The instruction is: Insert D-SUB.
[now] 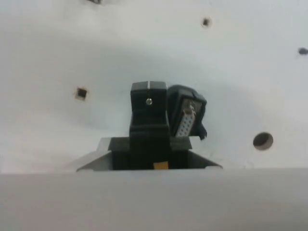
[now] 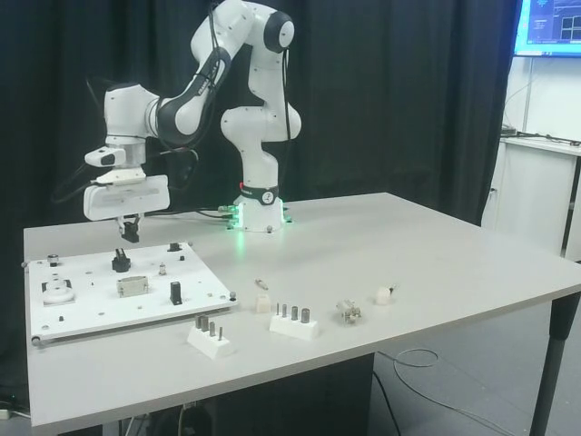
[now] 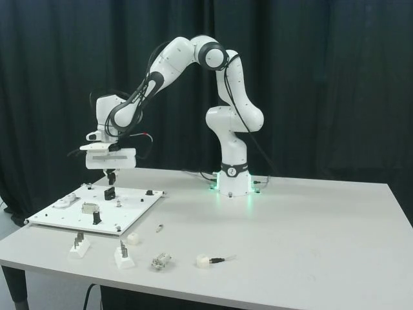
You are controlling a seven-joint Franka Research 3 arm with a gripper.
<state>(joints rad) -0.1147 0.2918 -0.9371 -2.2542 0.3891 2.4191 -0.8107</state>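
Black D-SUB (image 1: 188, 118) pin face shows only from the wrist.

Open air over white board; clutter low.
Gripper (image 2: 130, 229) hangs above D-SUB connector (image 2: 120, 263), a gap between. Black upright block (image 2: 174, 292) and metal fixture (image 2: 132, 286) stand nearby; board (image 2: 195, 268) elsewhere mostly bare.

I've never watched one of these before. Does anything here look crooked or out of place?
Nothing looks damaged or spilled. The gripper holds the D-SUB connector above the white board, apart from it.
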